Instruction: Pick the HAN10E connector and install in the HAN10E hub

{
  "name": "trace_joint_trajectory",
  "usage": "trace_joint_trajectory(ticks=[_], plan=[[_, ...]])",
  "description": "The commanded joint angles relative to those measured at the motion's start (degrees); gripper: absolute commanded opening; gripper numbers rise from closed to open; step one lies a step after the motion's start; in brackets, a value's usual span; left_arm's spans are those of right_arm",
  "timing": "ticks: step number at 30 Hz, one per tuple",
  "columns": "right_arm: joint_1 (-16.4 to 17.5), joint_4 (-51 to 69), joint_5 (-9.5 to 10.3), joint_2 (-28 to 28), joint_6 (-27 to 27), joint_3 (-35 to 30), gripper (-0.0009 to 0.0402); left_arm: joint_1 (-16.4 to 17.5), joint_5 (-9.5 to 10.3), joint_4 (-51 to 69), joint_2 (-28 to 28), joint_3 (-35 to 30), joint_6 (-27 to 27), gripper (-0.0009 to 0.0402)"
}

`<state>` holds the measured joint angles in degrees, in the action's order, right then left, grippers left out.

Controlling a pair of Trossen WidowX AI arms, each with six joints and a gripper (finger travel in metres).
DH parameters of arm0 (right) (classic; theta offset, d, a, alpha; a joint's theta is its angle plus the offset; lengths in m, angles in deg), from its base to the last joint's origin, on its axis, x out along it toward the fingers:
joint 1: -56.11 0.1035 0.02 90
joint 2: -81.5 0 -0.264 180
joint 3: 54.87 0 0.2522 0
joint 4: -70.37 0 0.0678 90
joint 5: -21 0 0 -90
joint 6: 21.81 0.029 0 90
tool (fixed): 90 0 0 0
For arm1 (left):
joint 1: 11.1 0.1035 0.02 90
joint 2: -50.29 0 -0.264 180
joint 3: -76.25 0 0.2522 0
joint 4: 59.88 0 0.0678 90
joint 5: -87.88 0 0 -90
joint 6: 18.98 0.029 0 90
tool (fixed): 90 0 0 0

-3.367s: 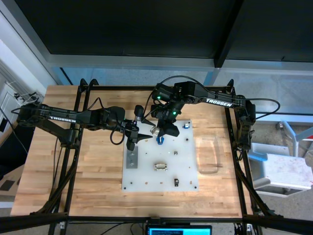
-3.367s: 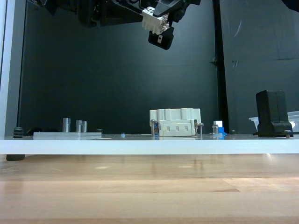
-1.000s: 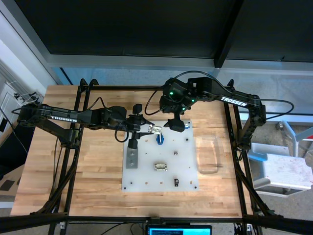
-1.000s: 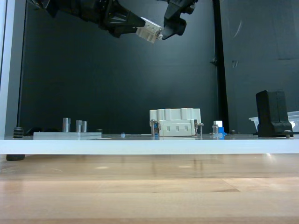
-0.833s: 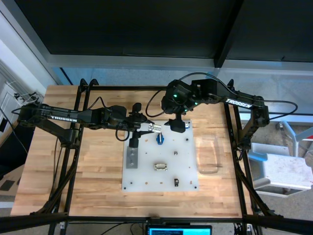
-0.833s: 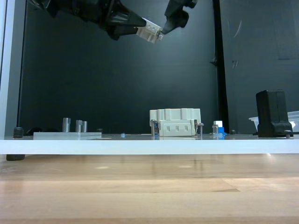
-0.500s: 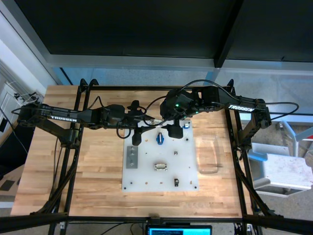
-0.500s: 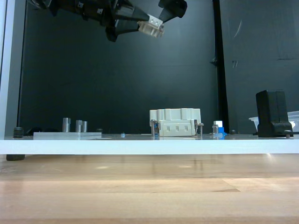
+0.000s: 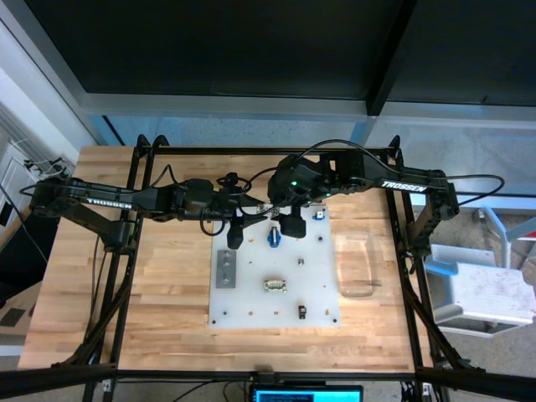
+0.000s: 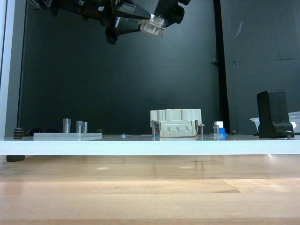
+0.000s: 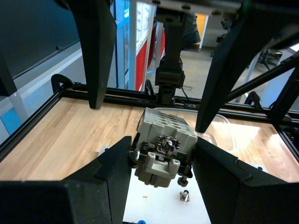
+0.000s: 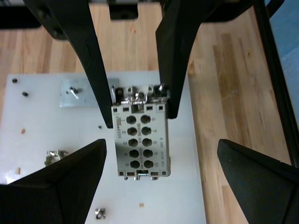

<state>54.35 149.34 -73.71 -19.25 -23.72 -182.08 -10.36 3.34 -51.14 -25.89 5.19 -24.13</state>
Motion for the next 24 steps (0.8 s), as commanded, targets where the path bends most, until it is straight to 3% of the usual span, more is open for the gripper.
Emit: trace_joint_trajectory(ticks=[1, 10, 24], plan=[[0.02, 0.11, 0.24, -1.07, -0.50, 0.15, 0.0334, 0.02, 0.00, 0.02, -0.02, -0.09, -0.44, 0.0101], [0.04, -0.26, 0.24, -1.05, -1.05, 0.09, 0.0328, 0.00, -0.02, 0.02, -0.07, -0.07, -3.17, 0.0101], [-0.02, -1.44, 0.24, -1.05, -2.01, 0.24, 0.0249, 0.02, 0.00, -0.20, -0.07, -0.09, -3.21, 0.0101]])
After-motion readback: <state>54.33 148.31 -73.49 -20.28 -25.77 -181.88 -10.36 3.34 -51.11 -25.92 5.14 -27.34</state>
